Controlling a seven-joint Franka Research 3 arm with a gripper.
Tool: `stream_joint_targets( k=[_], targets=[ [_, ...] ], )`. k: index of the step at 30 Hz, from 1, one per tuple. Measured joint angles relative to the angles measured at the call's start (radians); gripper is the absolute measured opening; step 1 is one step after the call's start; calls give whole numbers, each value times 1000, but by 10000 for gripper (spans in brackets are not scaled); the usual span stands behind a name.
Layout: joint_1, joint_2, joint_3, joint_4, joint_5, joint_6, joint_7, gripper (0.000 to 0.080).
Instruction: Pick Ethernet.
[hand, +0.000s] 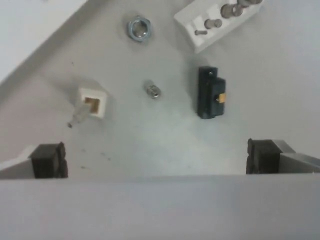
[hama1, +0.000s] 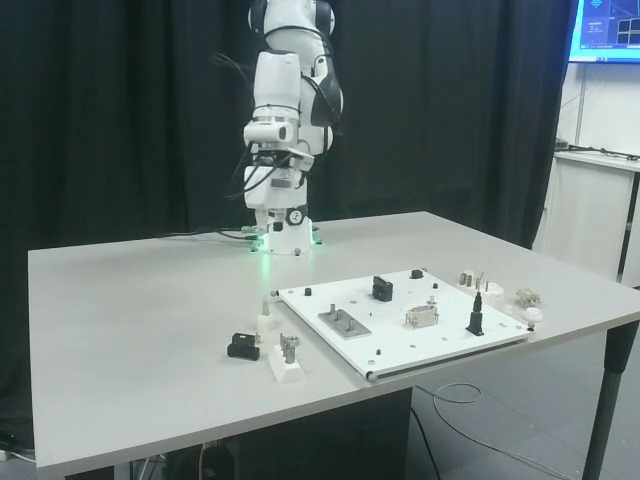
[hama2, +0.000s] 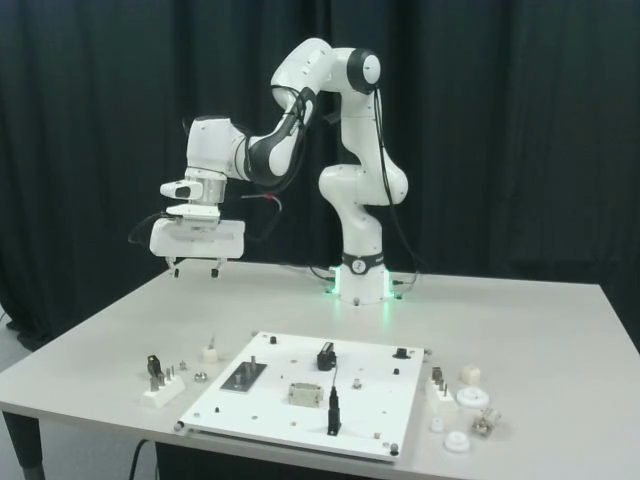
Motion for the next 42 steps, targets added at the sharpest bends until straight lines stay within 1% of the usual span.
stream_joint_targets(
  k=[8,13,22,27,37,42],
  targets=[
    [0,-5,-16,-39,-13,74,-211,800],
    [0,-9,-32,-70,-14,119,-314,800],
    [-5,-15,-59,-121,-32,173,-562,800],
    [-10,-18,-66,-143,-32,189,-669,800],
    [-15,-29,-67,-171,-33,188,-774,800],
    [-15,-31,-67,-183,-33,185,-798,800]
  ],
)
